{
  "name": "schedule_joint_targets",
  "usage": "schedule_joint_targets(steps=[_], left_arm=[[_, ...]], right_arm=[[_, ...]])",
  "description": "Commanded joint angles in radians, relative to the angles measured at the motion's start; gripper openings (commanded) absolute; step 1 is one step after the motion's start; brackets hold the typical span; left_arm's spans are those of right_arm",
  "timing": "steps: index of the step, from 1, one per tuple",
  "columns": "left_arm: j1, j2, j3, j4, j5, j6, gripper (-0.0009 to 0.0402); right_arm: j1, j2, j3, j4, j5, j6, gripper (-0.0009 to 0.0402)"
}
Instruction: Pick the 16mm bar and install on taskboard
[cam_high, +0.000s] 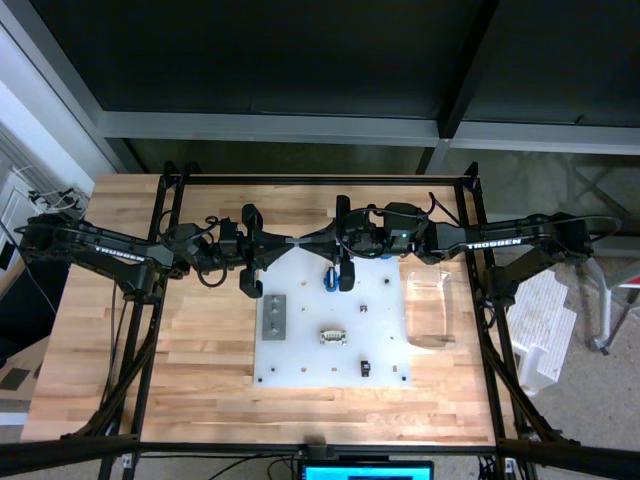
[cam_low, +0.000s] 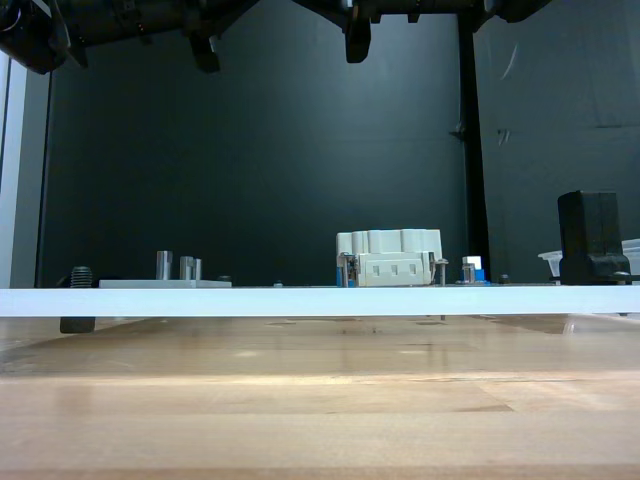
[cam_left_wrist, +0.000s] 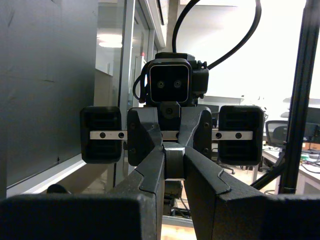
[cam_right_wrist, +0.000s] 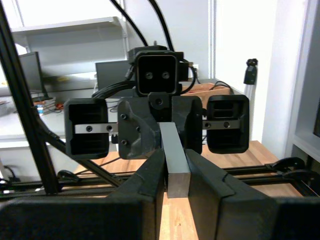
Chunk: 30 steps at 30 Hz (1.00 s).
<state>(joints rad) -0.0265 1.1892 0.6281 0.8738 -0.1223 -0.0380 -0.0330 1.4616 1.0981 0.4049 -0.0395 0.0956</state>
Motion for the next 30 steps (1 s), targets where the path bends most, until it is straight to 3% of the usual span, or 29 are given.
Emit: schedule_joint_targets(steps=[1, 6, 20, 30], left_arm=[[0.000, 0.000, 0.000, -0.001, -0.002, 0.002, 0.0000], [0.000, 0.000, 0.000, -0.002, 0.010, 0.002, 0.0014], [-0.002, -0.006, 0.000, -0.038, 0.002, -0.048, 0.0163], [-0.002, -0.047, -0.002, -0.187, 0.003, -0.089, 0.0186]], right_arm=[[0.000, 0.000, 0.000, 0.001, 0.010, 0.002, 0.0007], [0.000, 0.000, 0.000, 0.001, 0.011, 0.001, 0.0005], [0.000, -0.023, 0.000, -0.046, 0.013, -0.013, 0.0000], [0.000, -0.108, 0.000, -0.305, 0.014, -0.046, 0.0000]])
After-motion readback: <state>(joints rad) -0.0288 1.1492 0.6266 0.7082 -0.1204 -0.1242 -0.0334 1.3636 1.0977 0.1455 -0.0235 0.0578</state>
